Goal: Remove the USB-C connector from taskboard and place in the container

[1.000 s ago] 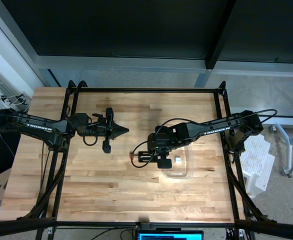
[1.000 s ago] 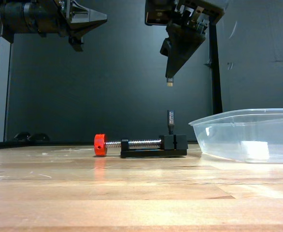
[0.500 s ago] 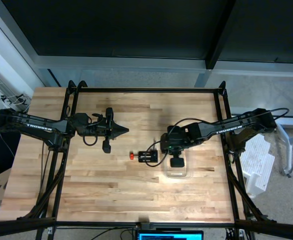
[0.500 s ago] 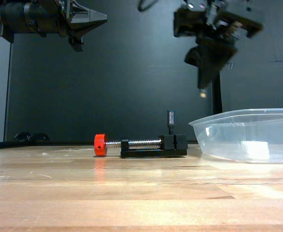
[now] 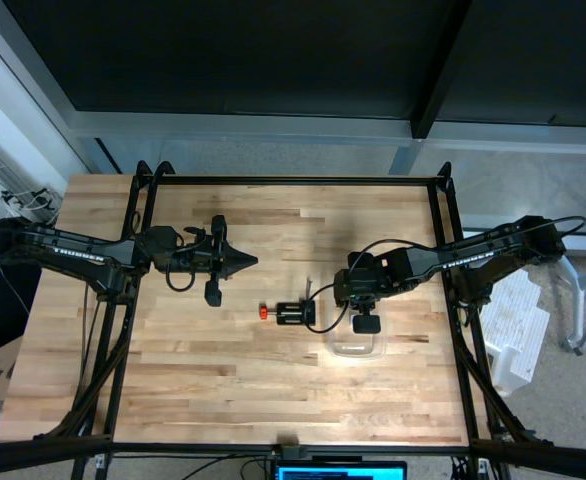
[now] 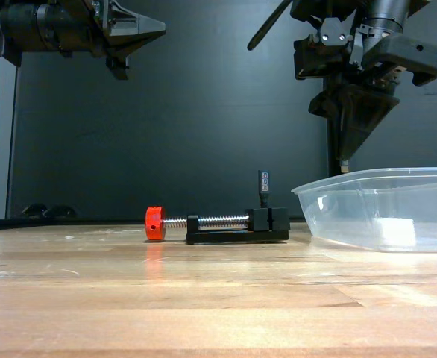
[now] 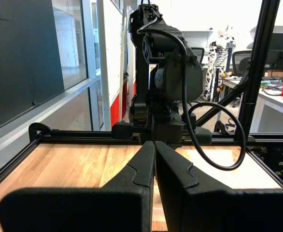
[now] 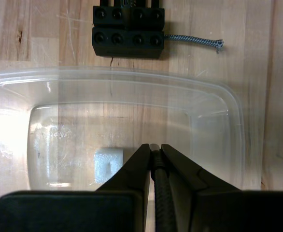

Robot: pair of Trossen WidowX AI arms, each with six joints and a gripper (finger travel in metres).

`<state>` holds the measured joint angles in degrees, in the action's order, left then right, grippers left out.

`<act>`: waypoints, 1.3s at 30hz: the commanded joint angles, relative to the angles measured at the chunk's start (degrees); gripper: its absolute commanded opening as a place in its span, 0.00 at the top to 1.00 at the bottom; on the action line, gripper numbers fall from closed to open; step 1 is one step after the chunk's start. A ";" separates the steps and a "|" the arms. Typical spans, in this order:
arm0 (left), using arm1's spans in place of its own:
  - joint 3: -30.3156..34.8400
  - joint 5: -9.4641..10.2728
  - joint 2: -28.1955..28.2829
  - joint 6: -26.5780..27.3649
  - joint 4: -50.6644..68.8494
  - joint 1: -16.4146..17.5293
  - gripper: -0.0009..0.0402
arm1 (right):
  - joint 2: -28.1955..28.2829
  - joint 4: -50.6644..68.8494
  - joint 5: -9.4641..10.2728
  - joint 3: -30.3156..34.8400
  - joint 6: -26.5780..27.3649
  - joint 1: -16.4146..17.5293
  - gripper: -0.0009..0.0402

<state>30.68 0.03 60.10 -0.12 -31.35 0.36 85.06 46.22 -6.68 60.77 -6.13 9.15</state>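
At the far left, high over the wooden table [image 6: 203, 298], the left gripper [image 6: 159, 28] was parked with jaws pressed together, well apart from the taskboard [image 6: 237, 224], so open wood was left there. Further right, the USB-C connector [image 8: 157, 176] was pinched in the narrow jaws of the right gripper [image 6: 343, 160], hung over the clear container [image 6: 375, 201] with its tip near rim level. A release was judged liable to bounce the plug off the white cube [image 8: 107, 162] and over the shallow wall, and a sideways drift liable to clip the rim.
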 commanded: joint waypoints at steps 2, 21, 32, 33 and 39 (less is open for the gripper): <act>0.02 0.00 0.02 0.00 -0.02 0.00 0.98 | -0.11 -0.46 0.02 0.09 -0.04 0.07 0.78; 0.02 0.00 0.02 0.00 -0.02 0.00 0.98 | -8.96 -8.07 0.31 1.55 2.71 -0.87 0.63; 0.02 0.00 0.02 0.00 0.00 0.00 0.98 | -17.92 -23.87 0.83 -5.22 4.04 -6.16 0.93; 0.02 0.00 0.02 0.00 -0.02 0.02 0.98 | -18.67 -26.34 0.94 -6.36 4.35 -6.29 0.98; 0.02 0.00 0.02 0.00 -0.02 0.00 0.98 | -22.38 -39.45 0.90 -12.44 5.60 -6.40 0.98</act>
<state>30.68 0.05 60.10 -0.12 -31.35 0.36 63.26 9.23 -5.76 49.52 -0.80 2.76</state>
